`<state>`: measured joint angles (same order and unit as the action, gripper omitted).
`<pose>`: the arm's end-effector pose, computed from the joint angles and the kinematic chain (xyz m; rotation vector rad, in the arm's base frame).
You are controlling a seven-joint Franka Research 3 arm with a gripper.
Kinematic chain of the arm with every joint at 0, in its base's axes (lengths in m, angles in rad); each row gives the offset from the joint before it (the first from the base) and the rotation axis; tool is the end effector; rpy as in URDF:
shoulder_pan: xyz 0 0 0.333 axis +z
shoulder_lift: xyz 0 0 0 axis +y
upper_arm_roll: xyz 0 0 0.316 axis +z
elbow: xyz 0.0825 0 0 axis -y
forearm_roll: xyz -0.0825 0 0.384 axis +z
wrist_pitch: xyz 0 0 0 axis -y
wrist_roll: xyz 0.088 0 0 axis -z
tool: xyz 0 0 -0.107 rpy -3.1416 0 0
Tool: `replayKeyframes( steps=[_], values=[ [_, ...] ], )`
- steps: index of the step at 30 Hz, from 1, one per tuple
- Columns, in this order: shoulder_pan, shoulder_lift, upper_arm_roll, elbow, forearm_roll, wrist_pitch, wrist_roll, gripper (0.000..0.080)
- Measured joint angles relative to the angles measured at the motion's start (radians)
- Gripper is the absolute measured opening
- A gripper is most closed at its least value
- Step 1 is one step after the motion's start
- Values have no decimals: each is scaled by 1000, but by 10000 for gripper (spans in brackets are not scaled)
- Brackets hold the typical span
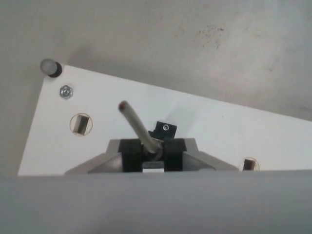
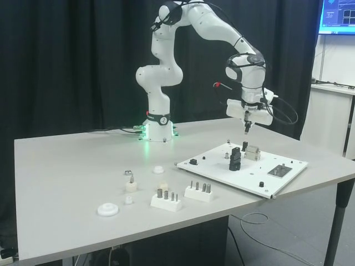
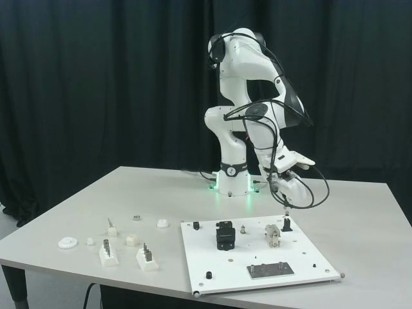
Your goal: Insert USB.
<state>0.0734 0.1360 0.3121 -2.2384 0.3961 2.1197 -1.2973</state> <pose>0.4674 0.2087 0.2965 -2.0468 -1.7837 0.0954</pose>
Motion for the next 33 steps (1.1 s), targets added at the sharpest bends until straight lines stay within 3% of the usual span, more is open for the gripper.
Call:
replayKeyframes(
  steps=[23, 33],
  values=[
    [0, 0, -50, -36, 152, 12, -118, 91],
    [0, 6, -61, -45, 195, 13, -149, 91]
  ],
)
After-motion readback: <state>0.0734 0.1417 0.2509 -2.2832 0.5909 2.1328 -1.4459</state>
